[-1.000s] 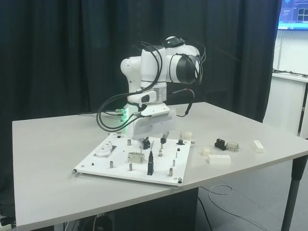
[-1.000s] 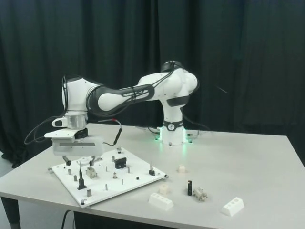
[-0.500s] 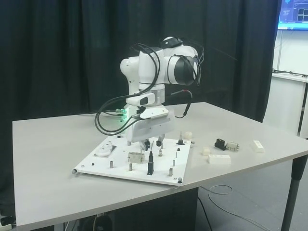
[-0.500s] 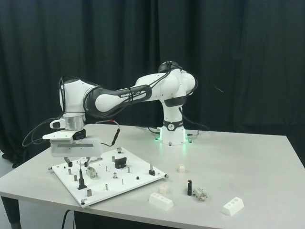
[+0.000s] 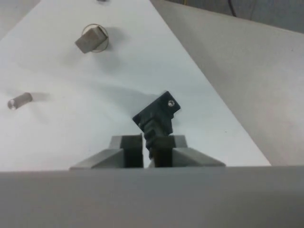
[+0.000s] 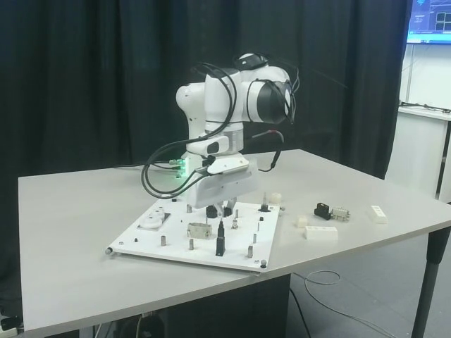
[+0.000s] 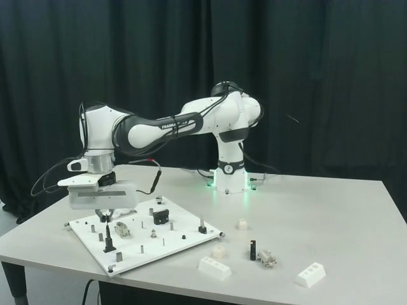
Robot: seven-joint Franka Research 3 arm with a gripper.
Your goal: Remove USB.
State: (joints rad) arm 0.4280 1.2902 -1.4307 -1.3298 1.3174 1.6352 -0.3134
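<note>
A black USB plug (image 5: 156, 116) stands upright near the front edge of the white board (image 6: 176, 250). In the wrist view its upper part runs up between my two fingers. My gripper (image 5: 153, 149) is shut on that plug, one grey finger pressing each side. From the first room view the gripper (image 6: 223, 210) hangs low over the board, just above the plug (image 6: 220, 243). The second room view shows the gripper (image 7: 105, 217) above the same plug (image 7: 109, 241) at the board's left part.
Several small pegs and fittings stand on the board, among them a grey block (image 5: 91, 39) and a small cylinder (image 5: 20, 100). The board's edge runs close beside the plug. On the table lie white blocks (image 6: 320, 232) (image 6: 378, 214) and a black connector (image 6: 323, 209).
The arm has shifted toward the board's front and settled over the plug. The fingers, spread apart a second ago, have closed together around it.
</note>
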